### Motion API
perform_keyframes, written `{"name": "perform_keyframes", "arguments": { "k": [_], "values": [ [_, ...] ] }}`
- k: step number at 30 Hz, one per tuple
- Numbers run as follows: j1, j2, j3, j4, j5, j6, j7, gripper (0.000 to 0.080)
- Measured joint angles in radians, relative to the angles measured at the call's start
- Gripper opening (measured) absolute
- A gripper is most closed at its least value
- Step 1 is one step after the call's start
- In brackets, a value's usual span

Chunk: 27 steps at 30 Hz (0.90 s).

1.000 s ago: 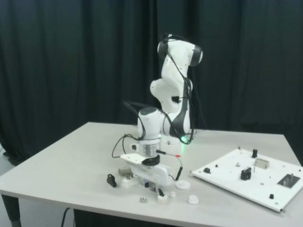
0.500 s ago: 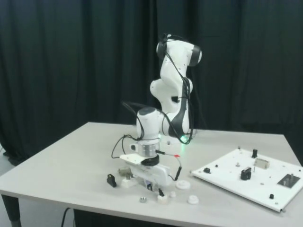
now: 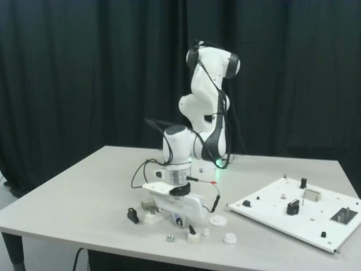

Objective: Pick BNC.

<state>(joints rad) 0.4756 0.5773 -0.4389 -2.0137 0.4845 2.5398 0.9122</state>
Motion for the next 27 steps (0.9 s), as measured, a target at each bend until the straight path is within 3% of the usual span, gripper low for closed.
{"name": "perform_keyframes", "arguments": {
  "k": [14, 27],
  "values": [
    [-0.001, -0.071, -0.013, 0.014, -0.060, -0.098, 0.000, 0.0126],
    [-0.001, -0.095, -0.016, 0.016, -0.073, -0.114, 0.000, 0.0126]
  ]
}}
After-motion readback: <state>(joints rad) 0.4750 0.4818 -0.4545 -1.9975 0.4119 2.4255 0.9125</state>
